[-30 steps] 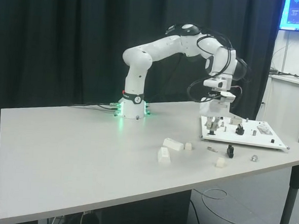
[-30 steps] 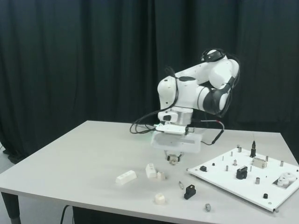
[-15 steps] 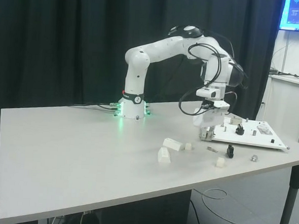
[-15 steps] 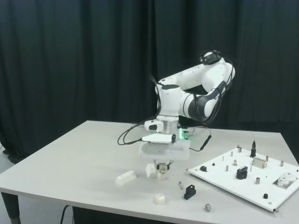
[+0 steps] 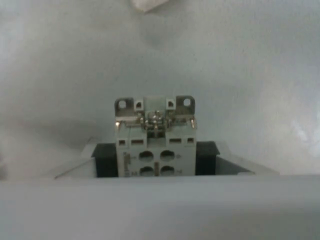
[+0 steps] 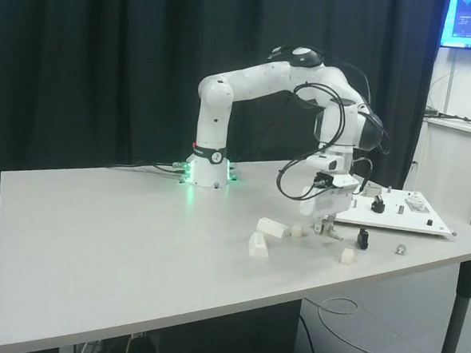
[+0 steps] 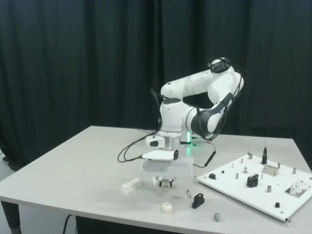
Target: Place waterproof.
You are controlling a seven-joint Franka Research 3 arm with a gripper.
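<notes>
Waterproof connector (image 5: 155,137) clamped between black fingers (image 5: 206,158) of tool (image 6: 327,223), low over grey bench (image 6: 136,226), just beside white blocks (image 6: 271,227), away from white board (image 6: 393,216). Looks light, rigid, blocky; hold by flat side faces, not metal tabs.

The arm's base (image 6: 208,163) stands near the tabletop's (image 6: 120,225) back edge. A board (image 7: 253,187) with small parts on it lies at one end of the tabletop, reaching its front corner. Beside the board, toward the front edge, several small blocks lie apart: a long block (image 7: 131,185), a block (image 7: 167,208) nearest the edge, a clip (image 7: 198,199) and a small cylinder (image 7: 216,216). The tool (image 7: 165,183) hangs low among the blocks, between the long block and the clip.
</notes>
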